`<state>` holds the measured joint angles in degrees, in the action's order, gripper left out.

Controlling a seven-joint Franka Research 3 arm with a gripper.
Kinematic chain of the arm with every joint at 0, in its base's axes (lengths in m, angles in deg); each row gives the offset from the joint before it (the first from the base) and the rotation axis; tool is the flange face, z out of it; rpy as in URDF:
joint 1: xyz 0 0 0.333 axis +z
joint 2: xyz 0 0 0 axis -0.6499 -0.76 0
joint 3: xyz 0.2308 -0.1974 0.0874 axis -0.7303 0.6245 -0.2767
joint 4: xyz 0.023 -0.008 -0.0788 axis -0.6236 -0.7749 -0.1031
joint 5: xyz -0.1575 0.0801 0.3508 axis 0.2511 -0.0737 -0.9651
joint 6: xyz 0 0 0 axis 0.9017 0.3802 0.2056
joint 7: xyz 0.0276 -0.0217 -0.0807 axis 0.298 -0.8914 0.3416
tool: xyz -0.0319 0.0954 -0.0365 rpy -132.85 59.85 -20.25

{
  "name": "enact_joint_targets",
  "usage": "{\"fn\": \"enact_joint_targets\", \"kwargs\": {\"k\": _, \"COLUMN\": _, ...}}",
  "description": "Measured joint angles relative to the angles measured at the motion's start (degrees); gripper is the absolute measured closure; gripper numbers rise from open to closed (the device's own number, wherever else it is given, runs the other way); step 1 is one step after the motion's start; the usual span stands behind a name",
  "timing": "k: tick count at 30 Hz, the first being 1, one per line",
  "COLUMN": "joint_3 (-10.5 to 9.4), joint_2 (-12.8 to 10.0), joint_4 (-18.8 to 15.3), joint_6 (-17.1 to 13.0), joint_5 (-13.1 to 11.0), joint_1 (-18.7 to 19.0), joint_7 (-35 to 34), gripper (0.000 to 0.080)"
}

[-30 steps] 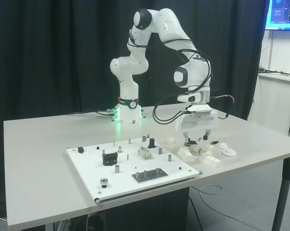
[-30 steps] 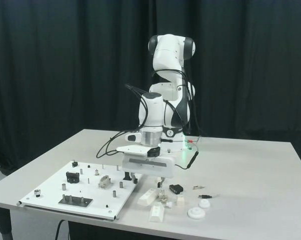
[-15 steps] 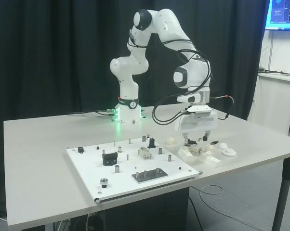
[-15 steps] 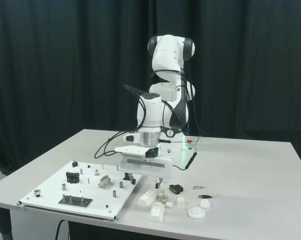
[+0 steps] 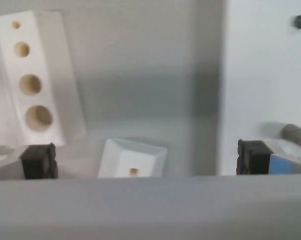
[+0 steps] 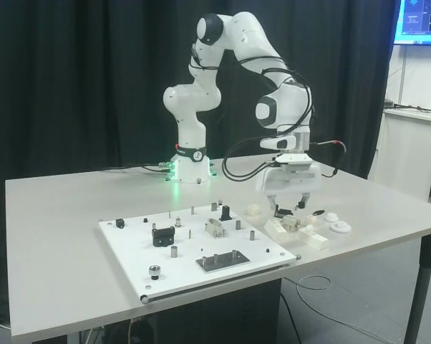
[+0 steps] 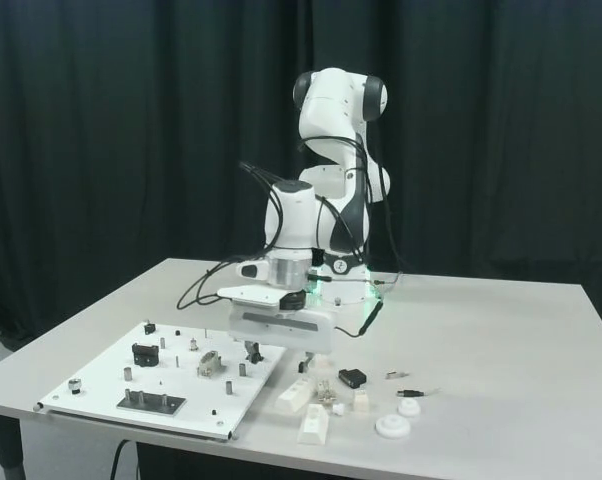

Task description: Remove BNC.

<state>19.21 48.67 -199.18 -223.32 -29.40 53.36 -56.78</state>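
Two fingertips: tool [image 5: 145, 160] spread apart, holding nothing, above tabletop [image 6: 58, 208] beside white board [image 6: 129, 240].
BNC: cannot tell which board fitting.
Technique: centre over connector, descend straight, then close.

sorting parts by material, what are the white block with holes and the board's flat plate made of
The block looks like matte white plastic, perhaps printed: dull even surface, soft edges, four round holes of growing size. The plate on the white board looks like bare metal: grey with a slight sheen, short pegs standing on it. Neither can be confirmed from looks alone.
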Motion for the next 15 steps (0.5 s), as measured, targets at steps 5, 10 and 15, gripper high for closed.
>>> {"fn": "enact_joint_targets", "kwargs": {"k": 5, "joint_3": 0.81, "joint_2": 0.3, "joint_4": 1.9, "joint_6": 2.5, "joint_5": 0.9, "joint_1": -0.7, "joint_7": 0.0, "gripper": 0.0003}}
{"fn": "enact_joint_targets", "kwargs": {"k": 10, "joint_3": 1.53, "joint_2": 0.7, "joint_4": 3.7, "joint_6": 5.4, "joint_5": 1.8, "joint_1": -1.8, "joint_7": 0.0, "gripper": 0.0003}}
{"fn": "enact_joint_targets", "kwargs": {"k": 15, "joint_3": 2.39, "joint_2": 1.2, "joint_4": 4.9, "joint_6": 7.6, "joint_5": 2.7, "joint_1": -3.1, "joint_7": 0.0, "gripper": 0.0003}}
